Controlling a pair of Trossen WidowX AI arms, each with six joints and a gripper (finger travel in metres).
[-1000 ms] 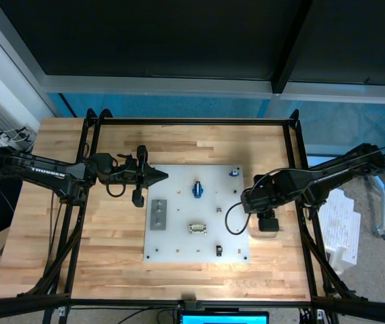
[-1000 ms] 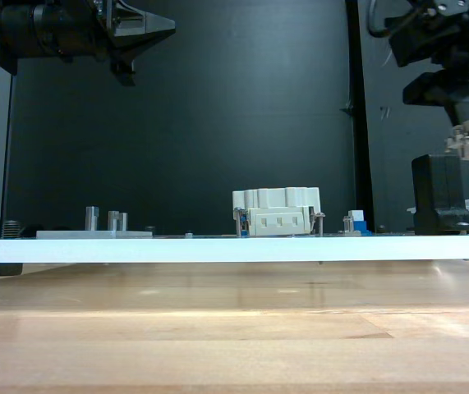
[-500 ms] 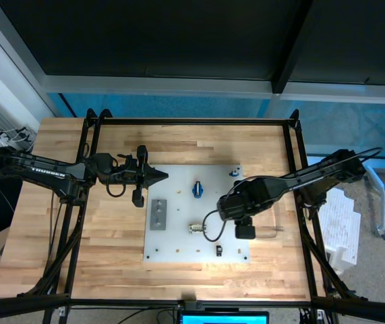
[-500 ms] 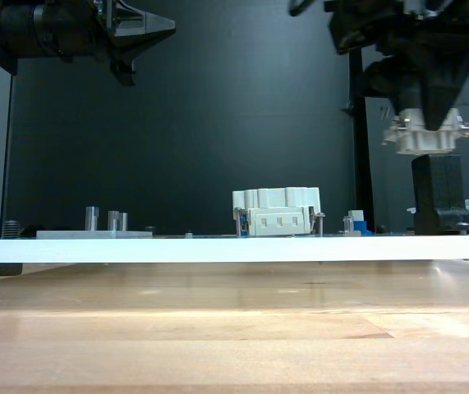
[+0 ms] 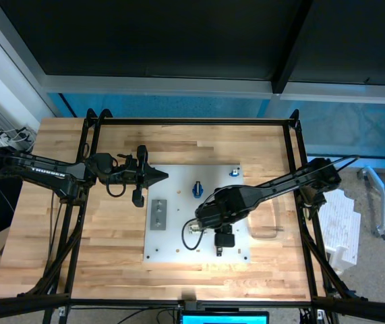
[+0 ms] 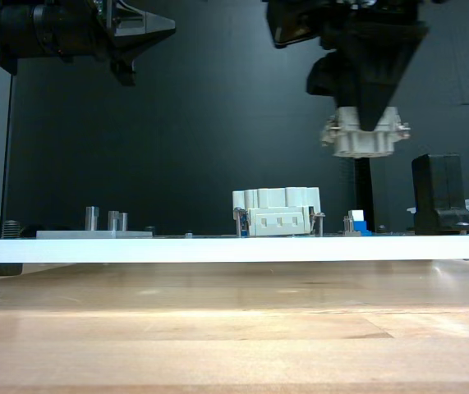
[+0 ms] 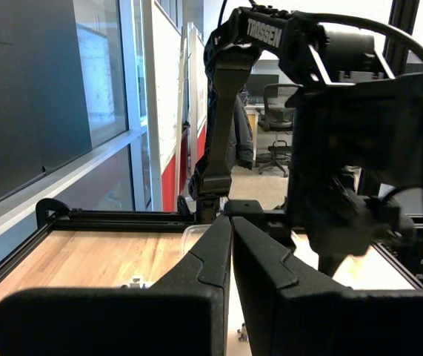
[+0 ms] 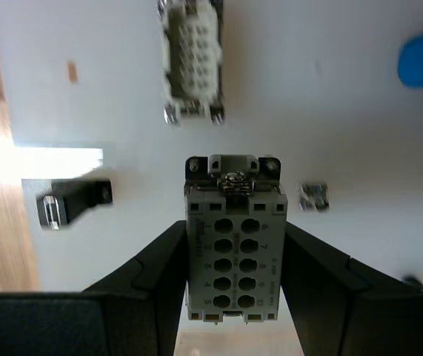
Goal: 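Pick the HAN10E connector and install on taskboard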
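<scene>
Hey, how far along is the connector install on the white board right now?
Pick done: the right gripper has its jaws clamped on the grey-beige rectangular HAN10E connector. In hand: it hangs above the white square taskboard, right of the beige socket block in the low view. To do: align, lower, seat it. The left gripper is parked, shut, by the board's far left corner.

Wood table [image 5: 111, 270]; blk frame [image 5: 192, 122] round it; blue screen [image 5: 224, 318], poss. tablet, near edge.

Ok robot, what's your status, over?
Left hand shut, parked high at left edge of taskboard. Right hand shut on HAN10E connector, hanging above the board, short of pale socket. Nothing between them.
</scene>
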